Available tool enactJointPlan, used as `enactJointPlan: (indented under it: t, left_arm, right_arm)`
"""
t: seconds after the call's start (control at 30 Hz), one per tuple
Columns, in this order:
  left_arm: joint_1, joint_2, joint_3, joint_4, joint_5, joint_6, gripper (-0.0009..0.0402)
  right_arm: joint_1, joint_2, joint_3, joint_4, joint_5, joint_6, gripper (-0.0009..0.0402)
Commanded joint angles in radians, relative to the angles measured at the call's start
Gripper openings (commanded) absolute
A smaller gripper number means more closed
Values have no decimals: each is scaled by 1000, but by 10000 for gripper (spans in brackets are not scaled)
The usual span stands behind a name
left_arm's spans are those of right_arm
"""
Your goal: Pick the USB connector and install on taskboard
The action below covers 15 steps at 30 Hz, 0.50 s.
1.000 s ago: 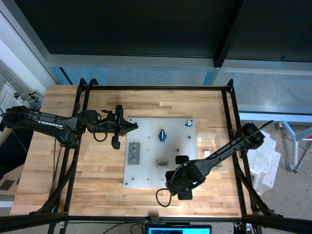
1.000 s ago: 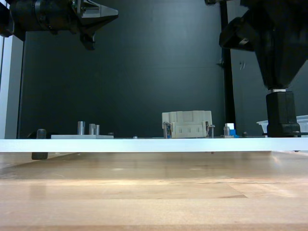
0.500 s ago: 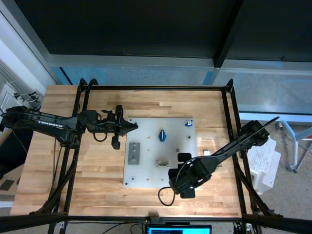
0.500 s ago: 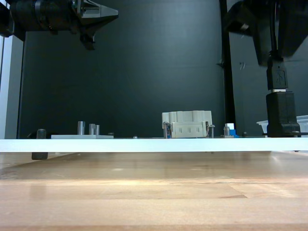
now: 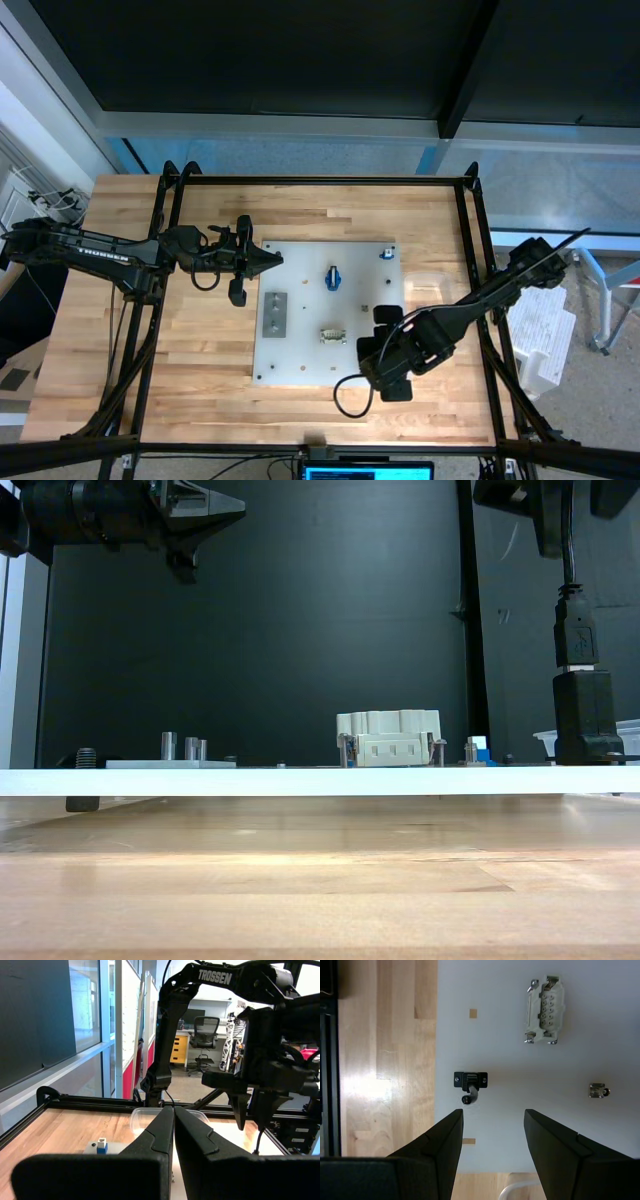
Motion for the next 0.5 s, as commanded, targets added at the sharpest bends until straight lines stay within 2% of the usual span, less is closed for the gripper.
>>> enactJointPlan:
  t: [0.03, 0.27, 0.5]
  left_arm:
    - [0, 0, 0, 0, 0, 0, 0]
    - [0, 0, 0, 0, 0, 0, 0]
    - [0, 0, 0, 0, 0, 0, 0]
  right_arm:
    - [1, -11, 1, 0, -1, -1, 155]
    - [-6, -53, -29, 1, 0, -25, 112]
    - [-56, -119, -89, 34, 0, -55, 29]
